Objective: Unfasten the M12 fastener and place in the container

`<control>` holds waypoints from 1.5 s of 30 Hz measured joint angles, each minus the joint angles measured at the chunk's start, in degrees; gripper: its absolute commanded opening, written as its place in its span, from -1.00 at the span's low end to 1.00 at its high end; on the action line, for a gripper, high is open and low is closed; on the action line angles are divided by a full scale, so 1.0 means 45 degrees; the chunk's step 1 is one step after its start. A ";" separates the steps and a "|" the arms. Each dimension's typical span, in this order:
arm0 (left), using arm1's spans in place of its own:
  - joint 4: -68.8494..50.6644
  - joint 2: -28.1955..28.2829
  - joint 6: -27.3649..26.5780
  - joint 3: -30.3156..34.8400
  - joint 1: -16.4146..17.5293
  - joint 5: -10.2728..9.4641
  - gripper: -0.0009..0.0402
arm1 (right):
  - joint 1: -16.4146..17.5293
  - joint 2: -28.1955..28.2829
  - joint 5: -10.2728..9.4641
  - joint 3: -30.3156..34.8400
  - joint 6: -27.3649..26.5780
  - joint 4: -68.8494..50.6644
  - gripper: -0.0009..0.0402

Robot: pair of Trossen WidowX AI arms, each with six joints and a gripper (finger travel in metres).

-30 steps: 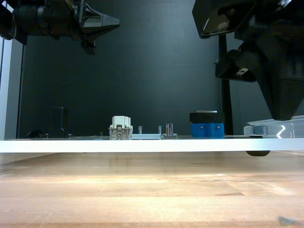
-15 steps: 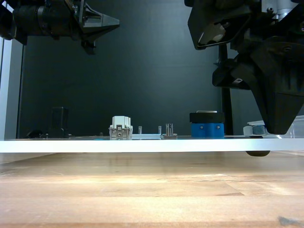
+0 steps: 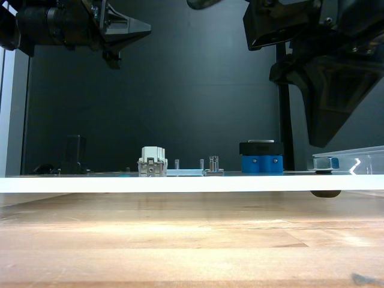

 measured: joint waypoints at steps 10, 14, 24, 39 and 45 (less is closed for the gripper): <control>0.0000 0.0000 0.0000 0.0000 0.0000 0.0000 -0.96 | -0.0010 -0.0083 -0.3031 0.0019 -0.0073 0.0695 -0.96; 0.0000 0.0000 0.0005 -0.0005 0.0000 0.0000 -0.96 | -0.0019 -0.0083 -0.3143 0.0000 -0.0146 0.1263 -0.96; 0.0000 0.0000 0.0005 0.0000 0.0000 0.0000 -0.96 | -0.0024 0.0311 -0.3332 -0.0165 -0.0228 0.2030 -0.96; 0.0000 0.0005 0.0005 -0.0005 0.0000 0.0000 -0.96 | -0.0029 0.0321 -0.3274 -0.0476 -0.0267 0.2351 -0.96; 0.0000 0.0005 0.0000 0.0000 0.0000 0.0000 -0.96 | -0.0044 0.0321 -0.3065 -0.0515 -0.0257 0.2331 -0.96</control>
